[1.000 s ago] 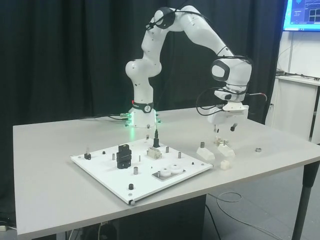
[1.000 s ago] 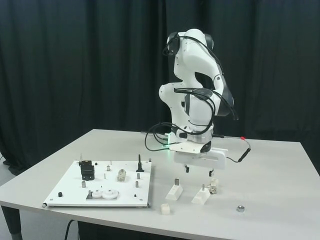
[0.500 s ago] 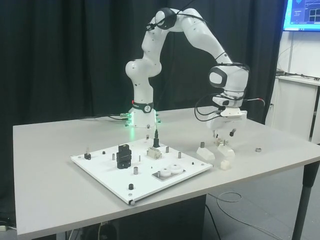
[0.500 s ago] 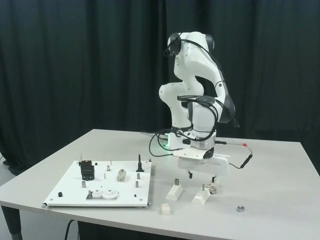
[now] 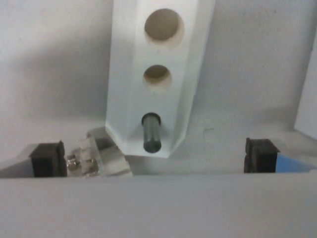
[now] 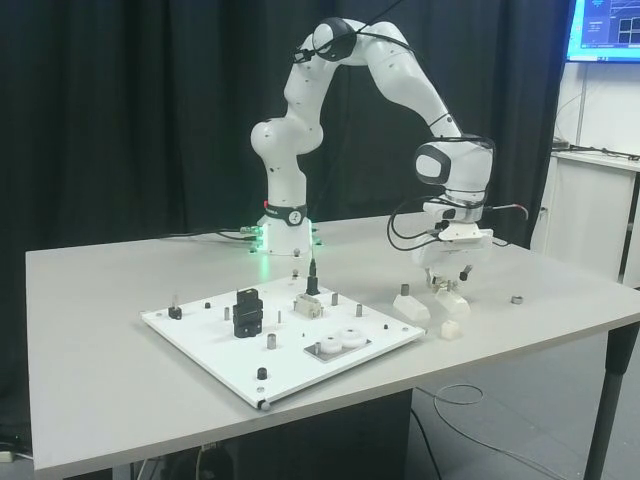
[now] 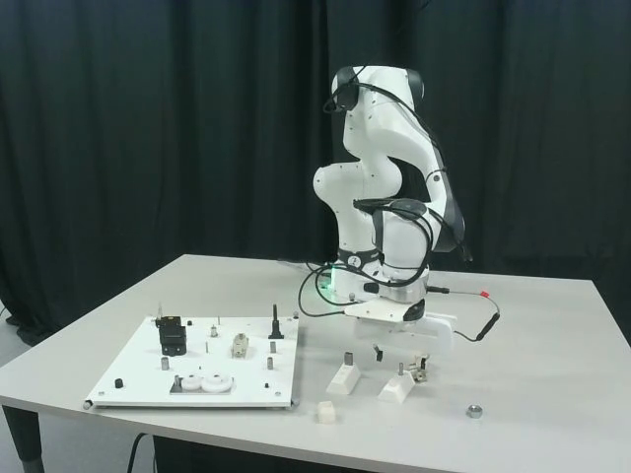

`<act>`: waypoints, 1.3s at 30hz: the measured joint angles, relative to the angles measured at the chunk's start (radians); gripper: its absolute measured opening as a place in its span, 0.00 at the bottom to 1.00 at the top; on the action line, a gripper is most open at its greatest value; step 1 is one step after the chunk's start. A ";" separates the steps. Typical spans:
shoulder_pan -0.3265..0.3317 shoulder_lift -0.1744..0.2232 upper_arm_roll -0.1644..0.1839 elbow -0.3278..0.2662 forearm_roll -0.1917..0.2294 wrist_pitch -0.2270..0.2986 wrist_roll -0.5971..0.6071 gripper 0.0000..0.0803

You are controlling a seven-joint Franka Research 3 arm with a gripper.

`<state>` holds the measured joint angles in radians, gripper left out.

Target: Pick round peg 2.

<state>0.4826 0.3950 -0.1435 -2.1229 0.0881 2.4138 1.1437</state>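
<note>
Gripper (image 5: pixel 153 158): lowered since a second ago, fingers (image 5: pixel 48 159) released, straddling round peg 2 (image 5: pixel 151 133) in white holder (image 5: pixel 158 74); grasp pending.

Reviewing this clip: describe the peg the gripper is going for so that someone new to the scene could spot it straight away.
Start at the white assembly board on the grey table; beside it lie two white holder blocks. The peg stands in the block directly under the gripper. It is a short grey cylinder in that block's end hole, with two empty holes next to it; the other block is off to the side.
</note>
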 joint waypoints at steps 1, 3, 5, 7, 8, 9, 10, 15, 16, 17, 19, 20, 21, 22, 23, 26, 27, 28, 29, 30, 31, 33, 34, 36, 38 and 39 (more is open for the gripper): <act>0.000 0.002 0.000 0.000 0.000 0.003 0.002 1.00; 0.000 0.004 0.000 0.000 0.000 0.010 0.005 1.00; -0.001 0.007 0.000 0.000 0.000 0.017 0.010 1.00; -0.001 0.011 0.000 0.000 0.000 0.024 0.015 1.00; -0.001 0.013 0.000 -0.001 0.000 0.029 0.017 1.00; -0.001 0.015 0.000 -0.001 0.000 0.032 0.020 1.00; -0.001 0.017 0.000 -0.001 0.000 0.036 0.025 1.00; -0.001 0.028 0.001 -0.001 0.001 0.048 0.040 1.00; -0.001 0.030 0.001 -0.001 0.001 0.050 0.040 1.00; -0.001 0.033 0.002 -0.001 0.001 0.052 0.040 1.00; -0.001 0.036 0.002 -0.001 0.001 0.054 0.040 0.79; -0.001 0.037 0.003 -0.001 0.001 0.054 0.040 0.79; -0.001 0.038 0.003 -0.001 0.001 0.055 0.040 0.79; -0.001 0.039 0.003 -0.001 0.001 0.056 0.040 0.79; -0.001 0.040 0.003 -0.001 0.001 0.057 0.040 0.79; -0.001 0.042 0.004 -0.001 0.001 0.058 0.040 0.79; -0.001 0.042 0.004 -0.001 0.001 0.059 0.040 0.79; -0.001 0.042 0.004 -0.001 0.001 0.059 0.040 0.79; -0.001 0.042 0.004 -0.001 0.001 0.060 0.040 0.79; -0.001 0.042 0.005 -0.001 0.001 0.060 0.040 0.31; -0.001 0.042 0.005 -0.001 0.001 0.061 0.039 0.31; -0.001 0.042 0.006 -0.001 0.001 0.063 0.039 0.31; -0.001 0.041 0.006 -0.001 0.001 0.064 0.039 0.31; -0.001 0.040 0.006 0.000 0.001 0.064 0.039 0.10; -0.001 0.039 0.007 0.002 0.001 0.064 0.038 0.10; -0.001 0.038 0.007 0.003 0.001 0.064 0.037 0.10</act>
<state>0.4814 0.4335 -0.1364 -2.1199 0.0890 2.4777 1.1810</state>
